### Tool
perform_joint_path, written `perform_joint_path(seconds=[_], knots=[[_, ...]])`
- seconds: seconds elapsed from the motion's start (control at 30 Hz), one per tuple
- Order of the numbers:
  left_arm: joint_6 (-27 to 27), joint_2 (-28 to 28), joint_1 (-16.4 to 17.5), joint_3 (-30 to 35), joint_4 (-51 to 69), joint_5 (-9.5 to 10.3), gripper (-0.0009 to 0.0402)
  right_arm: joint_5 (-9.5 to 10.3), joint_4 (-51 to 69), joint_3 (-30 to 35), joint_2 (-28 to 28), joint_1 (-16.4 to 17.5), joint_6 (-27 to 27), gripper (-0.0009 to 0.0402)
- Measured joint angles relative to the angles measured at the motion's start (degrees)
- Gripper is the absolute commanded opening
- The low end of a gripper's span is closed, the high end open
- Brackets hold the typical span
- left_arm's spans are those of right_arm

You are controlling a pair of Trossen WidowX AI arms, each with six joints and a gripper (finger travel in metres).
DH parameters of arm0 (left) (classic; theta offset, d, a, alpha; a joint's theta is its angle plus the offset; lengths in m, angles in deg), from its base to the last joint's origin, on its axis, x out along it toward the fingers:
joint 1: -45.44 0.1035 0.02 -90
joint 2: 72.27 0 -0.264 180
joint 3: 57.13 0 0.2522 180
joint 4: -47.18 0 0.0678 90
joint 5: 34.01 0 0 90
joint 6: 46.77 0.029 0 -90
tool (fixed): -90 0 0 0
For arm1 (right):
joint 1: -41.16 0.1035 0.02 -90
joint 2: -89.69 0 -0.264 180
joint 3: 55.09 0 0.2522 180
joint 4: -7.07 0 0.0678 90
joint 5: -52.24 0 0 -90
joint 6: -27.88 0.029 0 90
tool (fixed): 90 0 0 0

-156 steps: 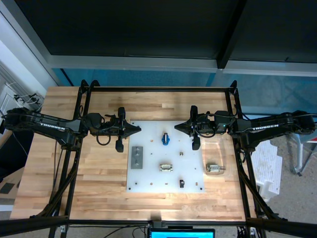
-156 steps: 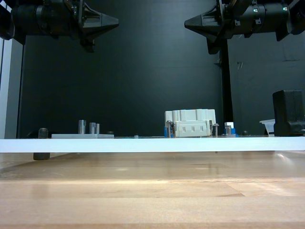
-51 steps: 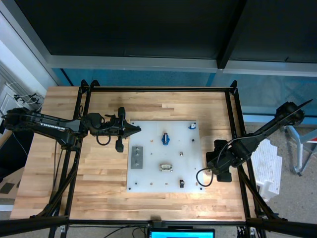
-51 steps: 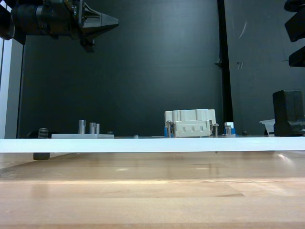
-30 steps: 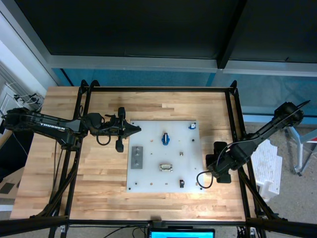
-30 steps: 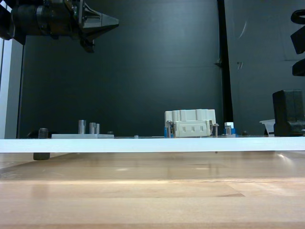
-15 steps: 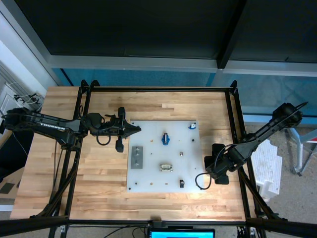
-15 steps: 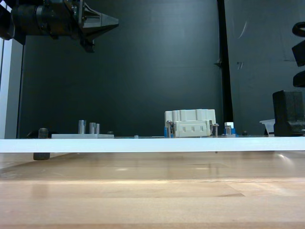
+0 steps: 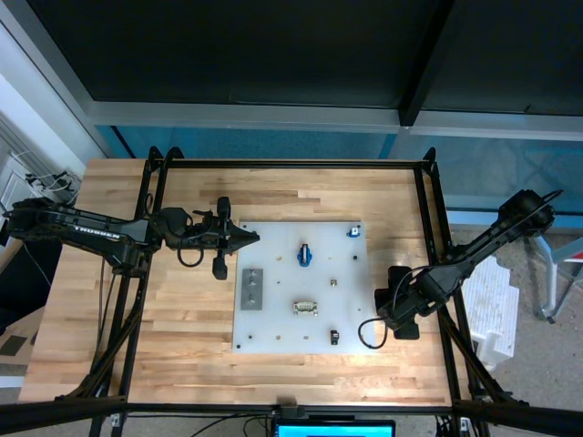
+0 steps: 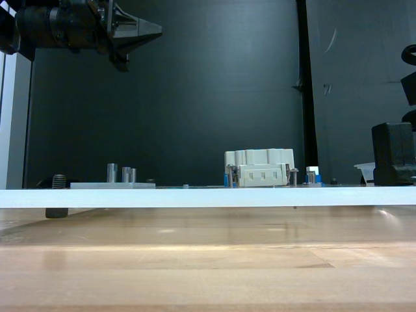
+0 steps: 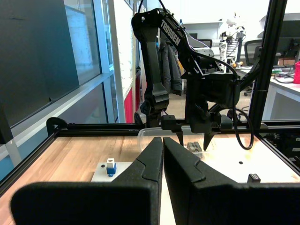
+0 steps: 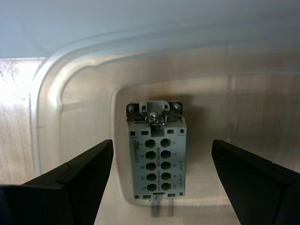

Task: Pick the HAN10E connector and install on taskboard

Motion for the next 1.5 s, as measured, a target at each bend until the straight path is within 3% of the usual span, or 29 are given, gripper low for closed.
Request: perform_joint_path(seconds=[0.53, 0.97, 1.13, 1.5], knots=[[0.0, 0.0, 0.0, 0.0, 0.0, 0.0, 0.0001, 0.04, -1.4, -1.5, 0.0, 0.2, -0.4, 0.0215], [0.0, 0.0, 0.0, 0.0, 0.0, 0.0, 0.0001, 0.17, -1.7, -1.5, 0.0, 0.2, -0.5, 0.0085], [0.0, 0.0, 0.0, 0.0, 0.0, 0.0, 0.0001, 1.7, -1.6, -1.4, -0.6, 0.2, -0.4, 0.0046], [0.0, 0.0, 0.0, 0.0, 0.0, 0.0, 0.0001, 1.07, 6.1, 4.0, -2.5, 0.0, -0.4, 0.0013]])
